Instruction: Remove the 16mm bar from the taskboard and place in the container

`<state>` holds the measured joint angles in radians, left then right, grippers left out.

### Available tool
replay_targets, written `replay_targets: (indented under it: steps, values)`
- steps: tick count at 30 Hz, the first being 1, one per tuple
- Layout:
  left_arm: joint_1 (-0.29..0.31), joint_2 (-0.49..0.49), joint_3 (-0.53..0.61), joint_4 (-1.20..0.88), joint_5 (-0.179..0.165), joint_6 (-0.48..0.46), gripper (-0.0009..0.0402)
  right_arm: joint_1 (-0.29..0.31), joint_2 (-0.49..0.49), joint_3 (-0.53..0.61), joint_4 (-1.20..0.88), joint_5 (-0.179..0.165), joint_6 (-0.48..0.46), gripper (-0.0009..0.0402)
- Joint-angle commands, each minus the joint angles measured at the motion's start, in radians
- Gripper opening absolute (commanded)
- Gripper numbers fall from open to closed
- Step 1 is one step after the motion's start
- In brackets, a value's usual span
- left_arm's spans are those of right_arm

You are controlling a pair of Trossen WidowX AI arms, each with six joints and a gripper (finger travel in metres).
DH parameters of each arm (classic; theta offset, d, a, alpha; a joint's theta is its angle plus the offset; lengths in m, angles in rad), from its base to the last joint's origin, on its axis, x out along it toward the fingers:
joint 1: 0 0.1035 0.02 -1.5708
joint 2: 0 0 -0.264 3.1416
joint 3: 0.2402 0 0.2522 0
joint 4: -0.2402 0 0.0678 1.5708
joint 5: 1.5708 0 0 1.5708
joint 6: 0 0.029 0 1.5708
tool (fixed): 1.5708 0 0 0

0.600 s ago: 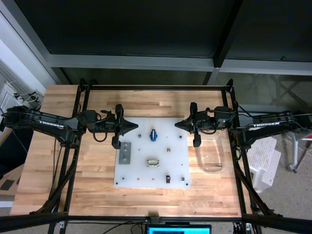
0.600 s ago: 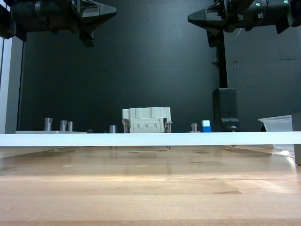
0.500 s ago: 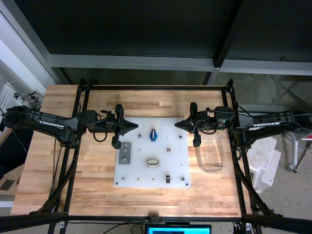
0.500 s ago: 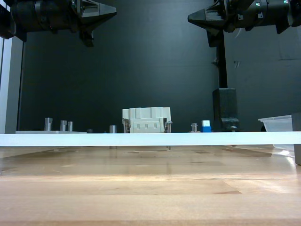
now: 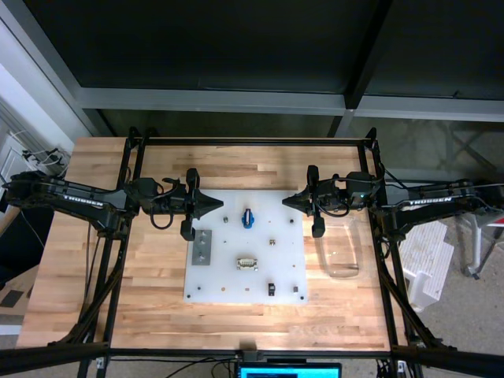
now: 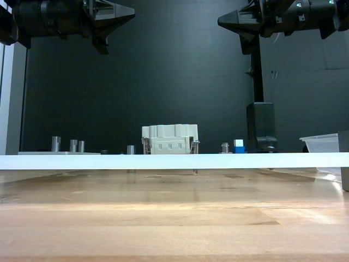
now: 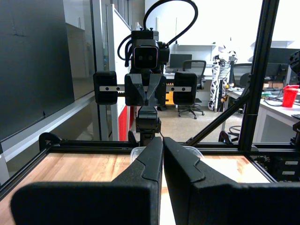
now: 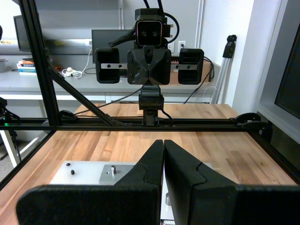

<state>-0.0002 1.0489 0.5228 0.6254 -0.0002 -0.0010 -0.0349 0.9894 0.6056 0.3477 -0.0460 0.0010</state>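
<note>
Nothing is gripped yet, so the reach is the step in hand. The left gripper [image 5: 218,206] and right gripper [image 5: 287,200] hang high over the taskboard [image 5: 236,277], each with its fingers pressed together on nothing. The 16mm bar [image 6: 55,143] seems to be one of the short pegs standing on the grey metal block [image 5: 203,250], though I cannot tell which. The next move calls for one arm to descend, open over the bar, and later carry it to the container [image 5: 356,246].
</note>
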Motion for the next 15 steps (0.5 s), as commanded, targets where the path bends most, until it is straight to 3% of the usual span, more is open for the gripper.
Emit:
replay_targets:
  steps: [1, 7, 15]
  values:
    - [0.0, 0.0, 0.0, 0.0, 0.0, 0.001, 0.0, 0.001, 0.0, 0.0, 0.0, 0.0, 0.0, 0.0]
    - [0.0, 0.0, 0.0, 0.0, 0.0, 0.0, 0.0, 0.003, 0.002, 0.002, -0.021, 0.0, 0.014, 0.0]
    - [0.0, 0.0, 0.0, 0.0, 0.0, 0.0, 0.0, 0.097, 0.053, 0.134, -0.418, 0.028, 0.048, 0.0]
